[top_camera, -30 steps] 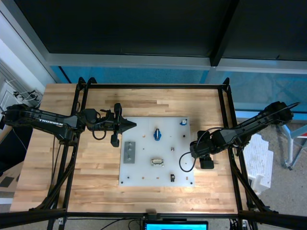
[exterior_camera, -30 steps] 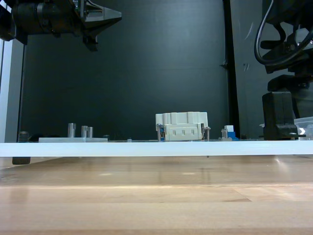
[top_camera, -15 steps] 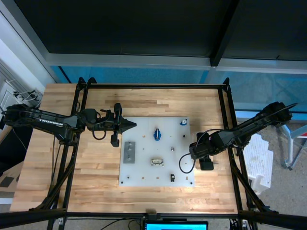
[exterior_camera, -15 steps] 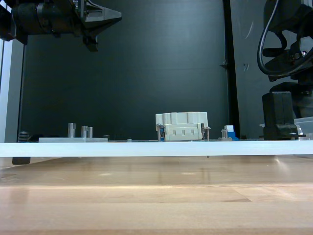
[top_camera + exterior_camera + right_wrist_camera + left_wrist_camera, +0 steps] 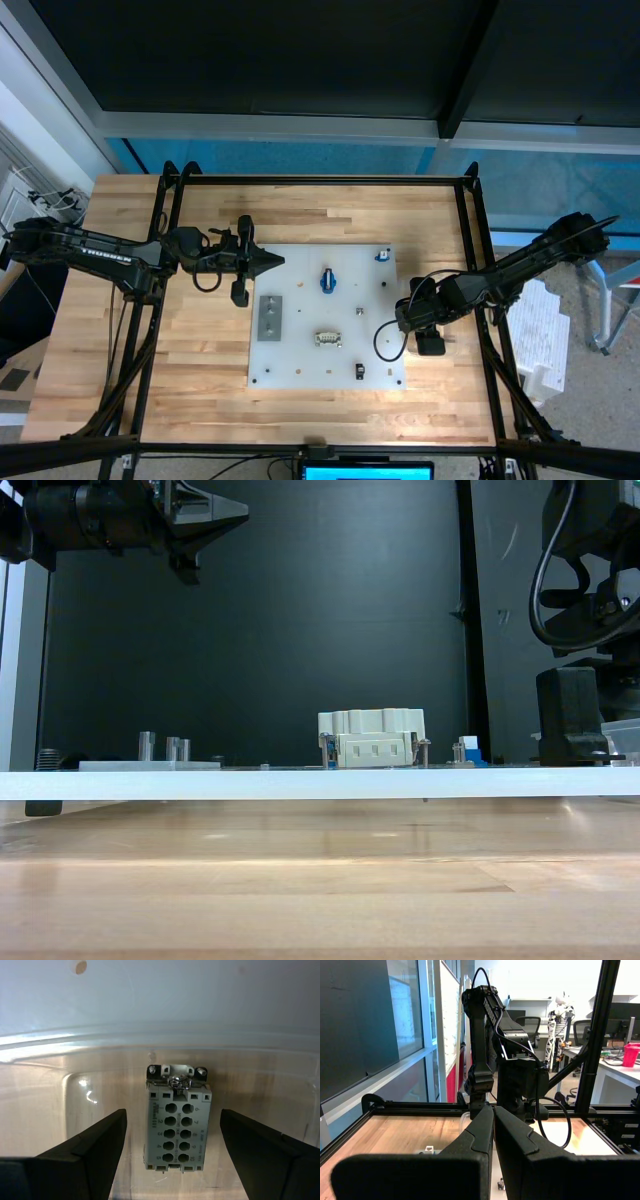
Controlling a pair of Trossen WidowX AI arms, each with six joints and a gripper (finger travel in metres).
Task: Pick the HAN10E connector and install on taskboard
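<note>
R pincer point(image 5: 172, 1112) spread wide, pointing down over clear tray point(image 5: 75, 1095) just off board's point(image 5: 295, 372) right edge. Connector point(image 5: 177, 1127) lies flat in tray btwn the fingers, untouched. L pincer point(image 5: 275, 261) clenched, empty, hovering high above board's far-left corner.

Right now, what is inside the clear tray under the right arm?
The HAN10E connector lies in the clear tray, between the right gripper's open jaws. The tray floor beneath it is covered. The left gripper, shut, hangs high near the taskboard's left edge.
</note>
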